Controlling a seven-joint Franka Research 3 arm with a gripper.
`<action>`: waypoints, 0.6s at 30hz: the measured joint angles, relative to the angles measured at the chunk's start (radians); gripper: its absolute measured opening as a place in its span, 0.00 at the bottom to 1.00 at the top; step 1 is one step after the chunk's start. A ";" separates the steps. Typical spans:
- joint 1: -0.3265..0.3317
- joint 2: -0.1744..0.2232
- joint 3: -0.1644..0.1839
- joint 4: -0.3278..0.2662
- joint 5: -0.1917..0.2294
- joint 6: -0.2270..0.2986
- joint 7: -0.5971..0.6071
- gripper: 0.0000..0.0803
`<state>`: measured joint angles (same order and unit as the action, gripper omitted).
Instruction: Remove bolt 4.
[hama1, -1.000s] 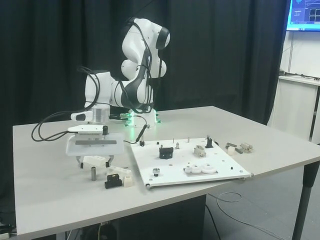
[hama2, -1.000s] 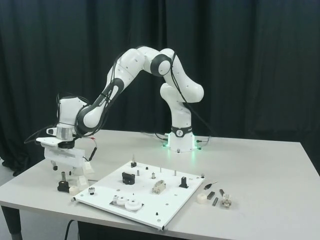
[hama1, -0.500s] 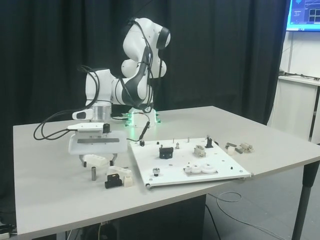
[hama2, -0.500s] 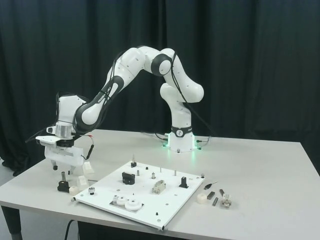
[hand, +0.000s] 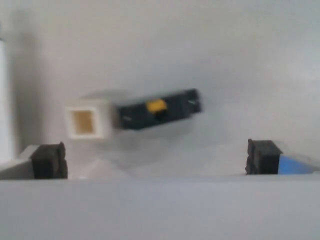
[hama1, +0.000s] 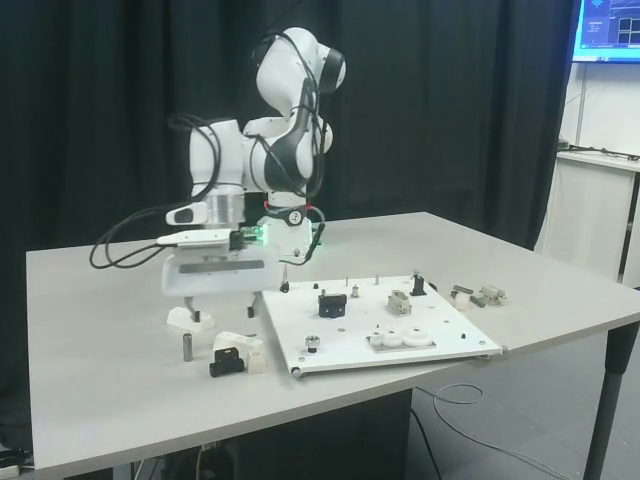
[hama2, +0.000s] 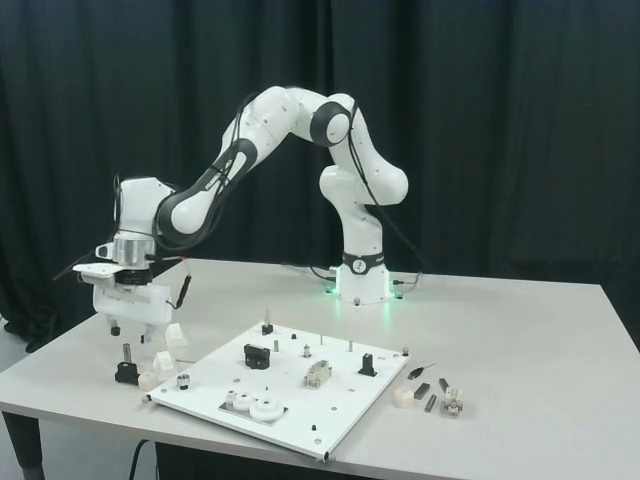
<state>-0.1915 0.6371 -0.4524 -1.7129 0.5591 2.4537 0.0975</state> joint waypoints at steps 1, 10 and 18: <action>0.007 -0.004 0.000 0.000 0.000 -0.003 0.017 1.00; 0.080 -0.035 -0.001 0.000 -0.003 -0.026 0.173 1.00; 0.144 -0.053 -0.002 0.000 -0.031 -0.031 0.393 1.00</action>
<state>-0.0480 0.5843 -0.4549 -1.7125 0.5286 2.4230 0.4909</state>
